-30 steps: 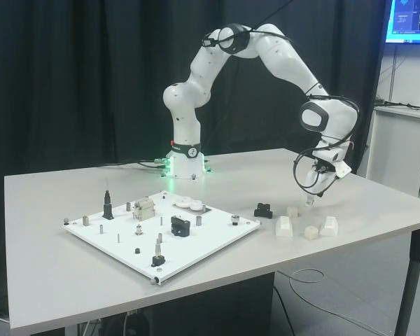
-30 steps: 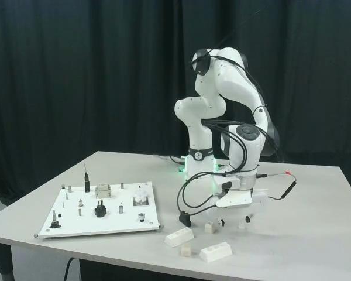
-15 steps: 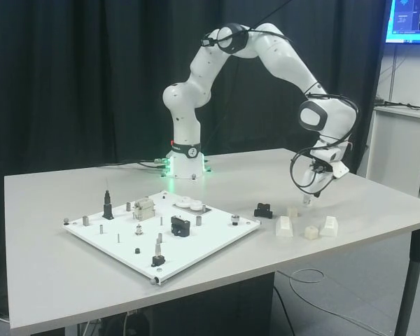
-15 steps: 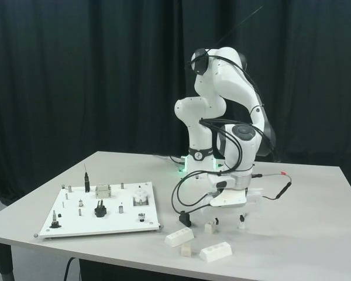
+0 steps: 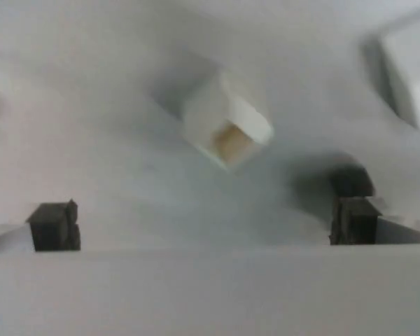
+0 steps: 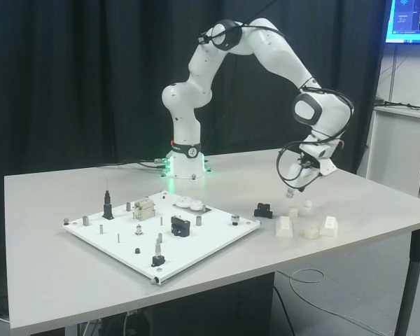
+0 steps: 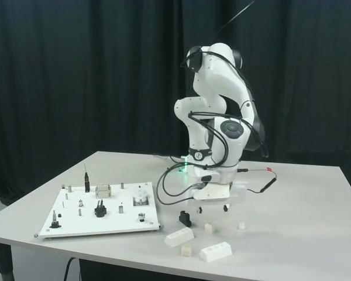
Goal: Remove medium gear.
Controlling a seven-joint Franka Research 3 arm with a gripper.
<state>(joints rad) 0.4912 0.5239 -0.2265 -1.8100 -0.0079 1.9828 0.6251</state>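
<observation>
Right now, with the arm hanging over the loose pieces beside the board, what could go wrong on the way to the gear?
1. The open gripper hangs low over a small white block; a sideways move toward the board might knock it or the black part.
2. The white gears sit close together, so the fingers may catch the wrong one.

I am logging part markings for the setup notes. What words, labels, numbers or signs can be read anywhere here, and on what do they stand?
No text can be read.
Screen in the upper corner of the first room view: shows markings, too small to read.
Arm base: a dark band, nothing legible.
White board, its parts and the loose white blocks: no visible marking.
Wrist view: no lettering.
</observation>
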